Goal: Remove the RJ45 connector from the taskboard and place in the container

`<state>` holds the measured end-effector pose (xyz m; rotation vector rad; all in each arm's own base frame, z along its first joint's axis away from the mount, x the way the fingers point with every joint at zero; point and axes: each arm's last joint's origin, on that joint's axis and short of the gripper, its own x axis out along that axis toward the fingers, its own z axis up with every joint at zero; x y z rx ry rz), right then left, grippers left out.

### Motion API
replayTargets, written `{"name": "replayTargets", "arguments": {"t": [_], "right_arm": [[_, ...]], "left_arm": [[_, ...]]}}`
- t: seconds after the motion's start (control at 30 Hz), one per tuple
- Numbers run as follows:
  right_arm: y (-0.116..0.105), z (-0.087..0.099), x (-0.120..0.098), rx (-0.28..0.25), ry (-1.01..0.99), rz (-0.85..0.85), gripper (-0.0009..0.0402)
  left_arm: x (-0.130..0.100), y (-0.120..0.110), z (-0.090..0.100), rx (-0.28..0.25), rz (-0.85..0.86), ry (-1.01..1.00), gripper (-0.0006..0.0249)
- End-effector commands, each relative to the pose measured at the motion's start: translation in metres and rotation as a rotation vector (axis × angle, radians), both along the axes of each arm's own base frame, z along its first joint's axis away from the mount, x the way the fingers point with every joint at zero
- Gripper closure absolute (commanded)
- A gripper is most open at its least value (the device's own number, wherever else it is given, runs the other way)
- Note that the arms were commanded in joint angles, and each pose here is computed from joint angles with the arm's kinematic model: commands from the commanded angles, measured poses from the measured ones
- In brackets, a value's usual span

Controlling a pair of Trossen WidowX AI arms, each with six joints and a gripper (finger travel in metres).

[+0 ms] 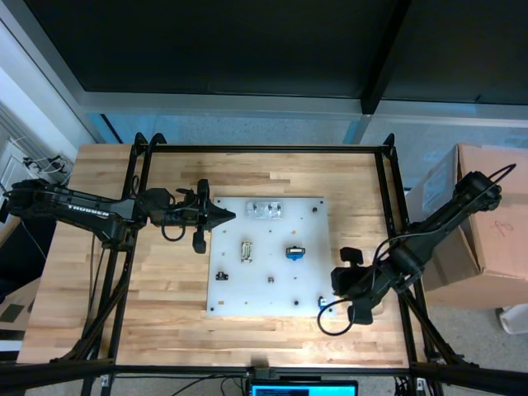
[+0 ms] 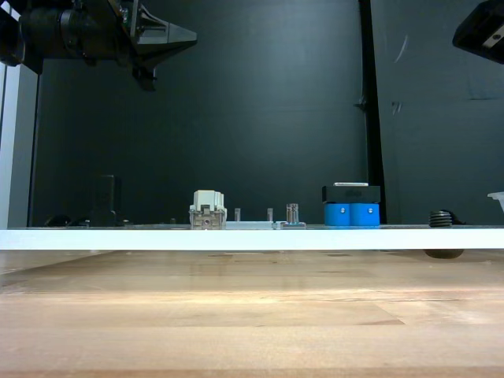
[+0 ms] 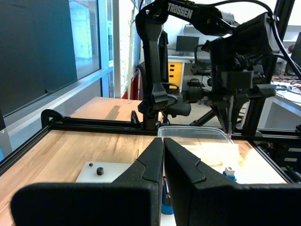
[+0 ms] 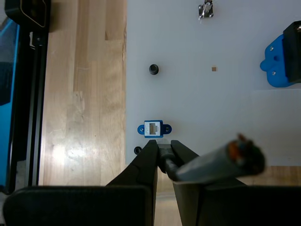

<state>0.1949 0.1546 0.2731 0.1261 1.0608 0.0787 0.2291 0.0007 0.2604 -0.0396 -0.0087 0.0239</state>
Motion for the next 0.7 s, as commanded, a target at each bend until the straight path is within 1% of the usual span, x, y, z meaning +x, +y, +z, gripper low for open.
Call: {"name": "replayTargets", "arguments": {"t": [0.03, 0.27, 0.33, 0.4, 0.53, 0.7], "right_arm": [[-0.004, 0.003, -0.005, -0.007, 0.014, -0.004, 0.0393], [-0.015, 0.015, -0.019, 0.011, 0.002, -0.026, 0.0393], [-0.019, 0.016, -0.022, 0.018, -0.008, -0.040, 0.0391], [-0.023, 0.015, -0.025, 0.010, -0.014, -0.065, 0.0384], [-0.031, 0.010, -0.032, 0.001, -0.023, -0.099, 0.0348], [-0.042, 0.004, -0.042, 0.010, -0.041, -0.150, 0.0276]], "left_arm": [[0.000, 0.000, 0.000, 0.000, 0.000, 0.000, 0.0243], [0.000, 0.000, 0.000, 0.000, 0.000, 0.000, 0.0243], [0.000, 0.000, 0.000, 0.000, 0.000, 0.000, 0.0243], [0.000, 0.000, 0.000, 0.000, 0.000, 0.000, 0.0243], [0.000, 0.000, 0.000, 0.000, 0.000, 0.000, 0.0243], [0.000, 0.000, 0.000, 0.000, 0.000, 0.000, 0.0243]]}}
